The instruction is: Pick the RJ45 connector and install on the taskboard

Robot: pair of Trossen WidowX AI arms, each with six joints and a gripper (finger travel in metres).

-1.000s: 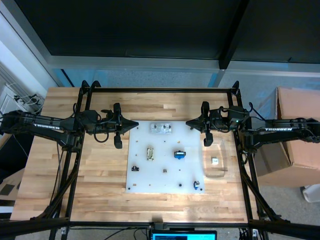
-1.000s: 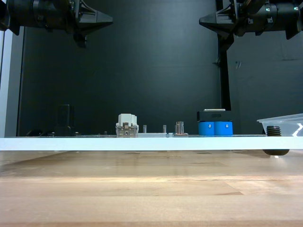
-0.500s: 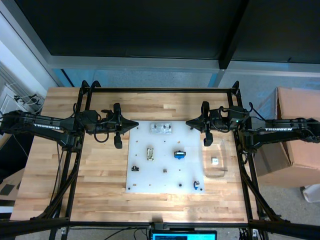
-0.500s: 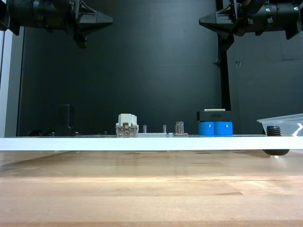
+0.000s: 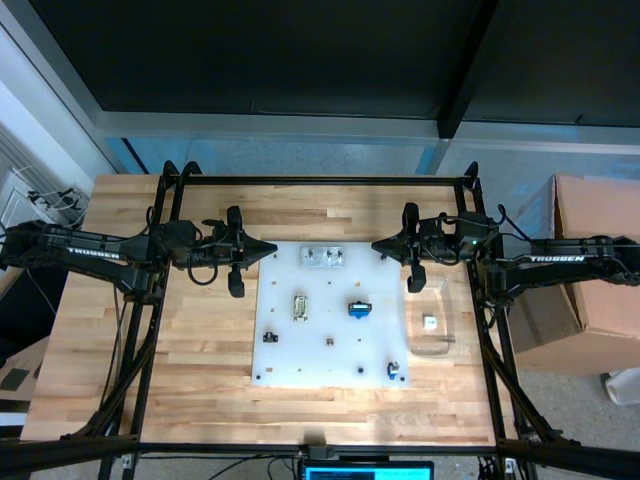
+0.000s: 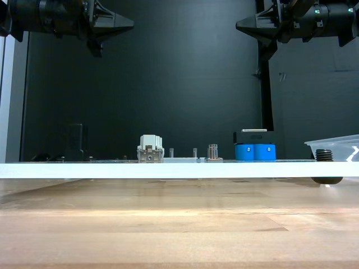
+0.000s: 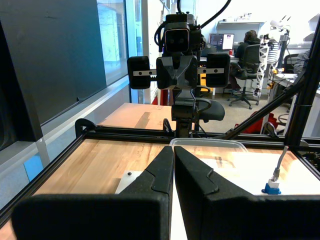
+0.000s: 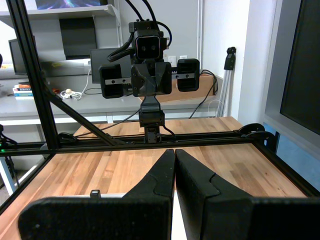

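The RJ45 connector (image 7: 275, 174) stands upright on the small blue jack (image 7: 271, 189), and its grey cable (image 7: 281, 156) rises from it. In the high view a grey piece covers the jack (image 5: 396, 371) at the white board's (image 5: 300, 360) near right corner. How deep the connector sits I cannot tell. The clear tray (image 5: 441, 340) holds only the white block (image 5: 429, 322). My left gripper (image 5: 272, 250) hovers high over the board's far left edge, shut and holding nothing. My right gripper (image 5: 376, 246) hovers over the far right edge, also shut with nothing in it. Both fingertip pairs meet in the wrist views.
The board carries a white-grey connector (image 5: 299, 307), a blue block (image 5: 358, 308) and a metal part (image 5: 323, 257). A black frame (image 5: 320, 181) rings the wooden table. A cardboard box (image 5: 590, 260) stands off the right side.
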